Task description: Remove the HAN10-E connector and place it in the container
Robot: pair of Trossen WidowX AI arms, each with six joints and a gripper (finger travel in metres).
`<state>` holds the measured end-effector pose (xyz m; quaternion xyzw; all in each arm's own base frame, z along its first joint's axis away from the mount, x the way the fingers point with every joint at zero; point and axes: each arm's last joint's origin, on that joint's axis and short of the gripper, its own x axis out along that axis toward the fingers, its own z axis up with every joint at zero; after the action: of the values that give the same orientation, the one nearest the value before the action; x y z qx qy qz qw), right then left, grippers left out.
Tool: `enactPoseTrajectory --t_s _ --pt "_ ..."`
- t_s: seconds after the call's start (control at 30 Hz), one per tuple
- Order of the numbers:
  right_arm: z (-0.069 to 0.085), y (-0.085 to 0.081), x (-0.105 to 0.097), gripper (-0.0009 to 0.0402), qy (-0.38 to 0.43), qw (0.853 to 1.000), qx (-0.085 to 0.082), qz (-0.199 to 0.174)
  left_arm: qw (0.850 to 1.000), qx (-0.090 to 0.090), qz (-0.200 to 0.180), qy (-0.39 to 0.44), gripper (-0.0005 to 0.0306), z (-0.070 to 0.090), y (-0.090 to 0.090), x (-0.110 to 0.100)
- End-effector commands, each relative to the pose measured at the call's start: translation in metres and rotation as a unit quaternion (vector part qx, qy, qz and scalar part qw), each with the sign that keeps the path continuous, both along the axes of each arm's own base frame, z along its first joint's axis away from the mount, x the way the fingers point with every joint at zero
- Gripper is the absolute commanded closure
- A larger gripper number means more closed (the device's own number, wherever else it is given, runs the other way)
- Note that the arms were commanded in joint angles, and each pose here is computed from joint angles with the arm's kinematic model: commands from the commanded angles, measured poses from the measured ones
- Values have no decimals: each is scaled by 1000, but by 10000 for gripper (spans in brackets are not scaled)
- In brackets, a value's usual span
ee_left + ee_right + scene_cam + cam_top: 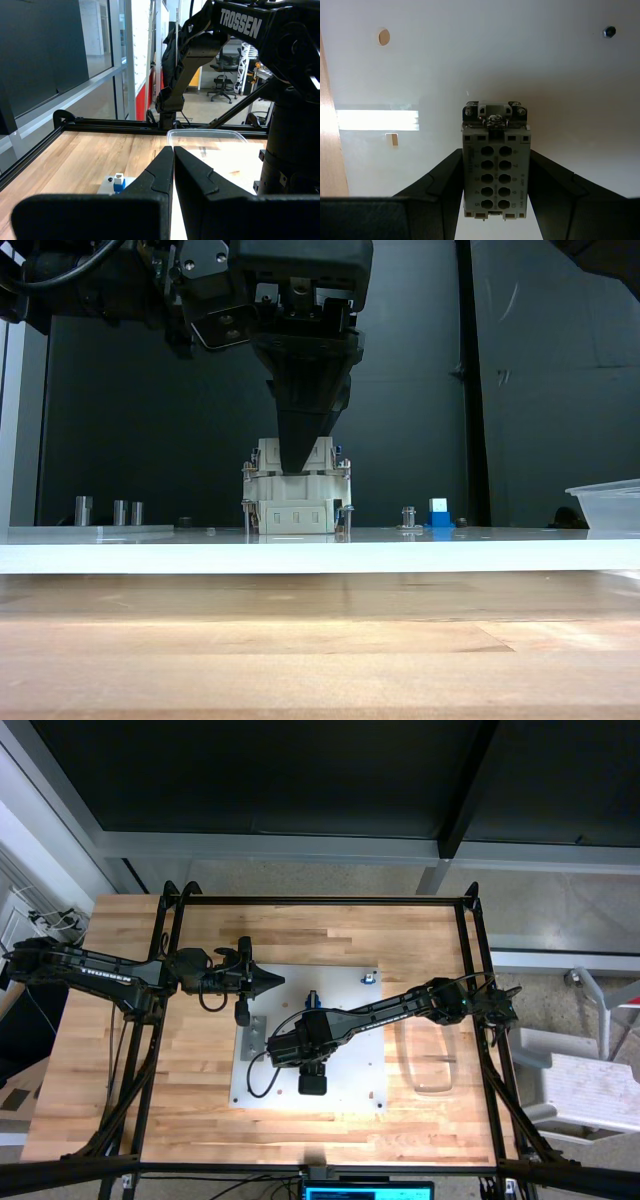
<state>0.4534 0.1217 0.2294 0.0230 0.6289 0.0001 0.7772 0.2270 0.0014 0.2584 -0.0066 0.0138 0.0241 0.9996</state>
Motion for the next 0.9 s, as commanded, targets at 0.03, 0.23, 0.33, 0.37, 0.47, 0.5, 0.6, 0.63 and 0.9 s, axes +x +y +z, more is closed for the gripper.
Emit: enactPoseTrajectory --t_s 0.03,0.23,0.33,0.37,0.47,0.5,0.6,0.63,0.9 --pt "7 0 -2 316 -7 1000 3 0 1000 0 0 0 300 0 0 0" --pt "15 -1 -4 313 -16 1000 5 0 1000 0 0 0 300 0 0 0" --pt "21 -1 -6 314 -22 1000 7 -1 1000 0 0 0 300 0 0 0" --pt "24 -2 -7 315 -24 1000 8 -1 1000 0 0 0 300 0 0 0" --pt "31 -2 -11 315 -26 1000 9 -1 1000 0 0 0 300 0 0 0" --pt "34 -3 -12 315 -27 1000 9 -1 1000 0 0 0 300 0 0 0" --pt "40 -3 -15 315 -33 999 11 -1 1000 0 0 0 300 0 0 0" --pt "42 -3 -16 315 -35 999 12 0 1000 0 0 0 300 0 0 0" --pt "54 0 -25 315 -44 999 14 4 1000 0 0 0 300 0 0 0"
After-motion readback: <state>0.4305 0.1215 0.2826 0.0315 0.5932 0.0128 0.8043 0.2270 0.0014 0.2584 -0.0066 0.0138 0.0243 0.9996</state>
